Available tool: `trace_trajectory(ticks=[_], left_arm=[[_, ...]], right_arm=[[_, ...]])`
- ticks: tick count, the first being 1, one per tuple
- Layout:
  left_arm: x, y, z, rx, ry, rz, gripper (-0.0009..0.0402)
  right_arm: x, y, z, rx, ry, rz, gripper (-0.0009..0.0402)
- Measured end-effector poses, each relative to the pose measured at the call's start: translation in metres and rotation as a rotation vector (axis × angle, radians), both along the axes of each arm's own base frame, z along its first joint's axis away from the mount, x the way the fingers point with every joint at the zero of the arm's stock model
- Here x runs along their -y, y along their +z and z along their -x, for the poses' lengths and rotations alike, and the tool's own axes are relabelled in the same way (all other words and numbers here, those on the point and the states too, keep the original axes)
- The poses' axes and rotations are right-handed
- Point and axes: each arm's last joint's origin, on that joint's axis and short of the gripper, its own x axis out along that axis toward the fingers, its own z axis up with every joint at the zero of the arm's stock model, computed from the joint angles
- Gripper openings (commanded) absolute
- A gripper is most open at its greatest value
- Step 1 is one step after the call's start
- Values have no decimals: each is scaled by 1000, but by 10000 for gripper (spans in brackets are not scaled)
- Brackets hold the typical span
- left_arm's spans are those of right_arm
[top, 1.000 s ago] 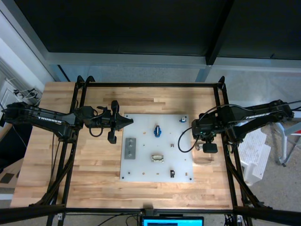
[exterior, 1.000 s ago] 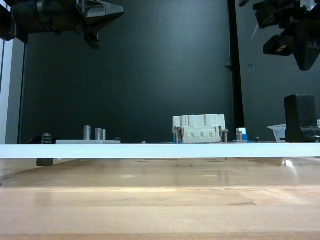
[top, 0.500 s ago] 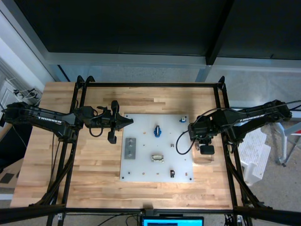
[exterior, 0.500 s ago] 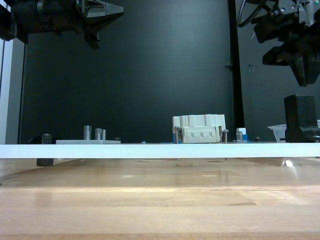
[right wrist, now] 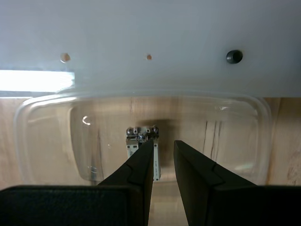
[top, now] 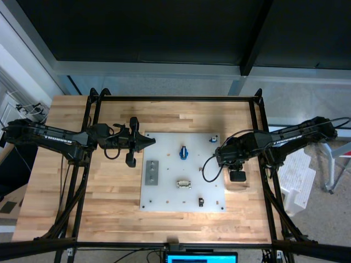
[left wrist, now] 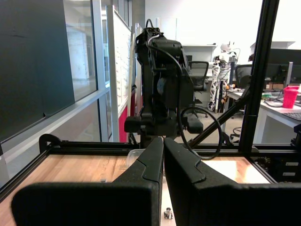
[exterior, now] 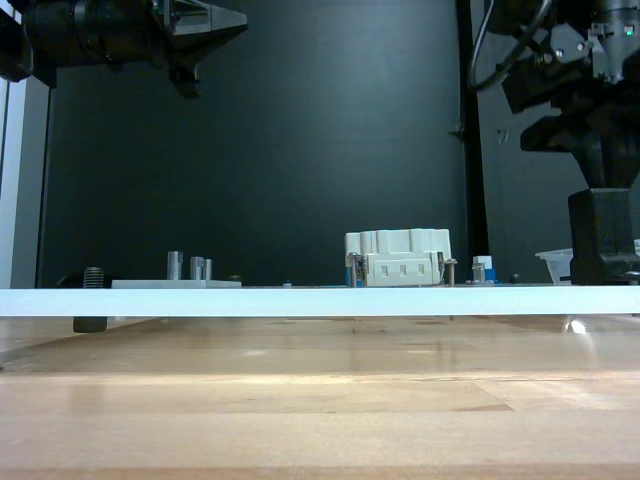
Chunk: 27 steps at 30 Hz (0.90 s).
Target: Pick the HAN10E connector and install on the hub
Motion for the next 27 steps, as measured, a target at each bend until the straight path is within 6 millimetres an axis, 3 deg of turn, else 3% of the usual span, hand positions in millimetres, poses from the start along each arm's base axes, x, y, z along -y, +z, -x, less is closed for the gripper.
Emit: trace_trajectory(ticks=[27], left_arm=[[0,0,0,-1,0,0,0]], right_arm=[[-4,-29,-14,-17,-3,2,57]])
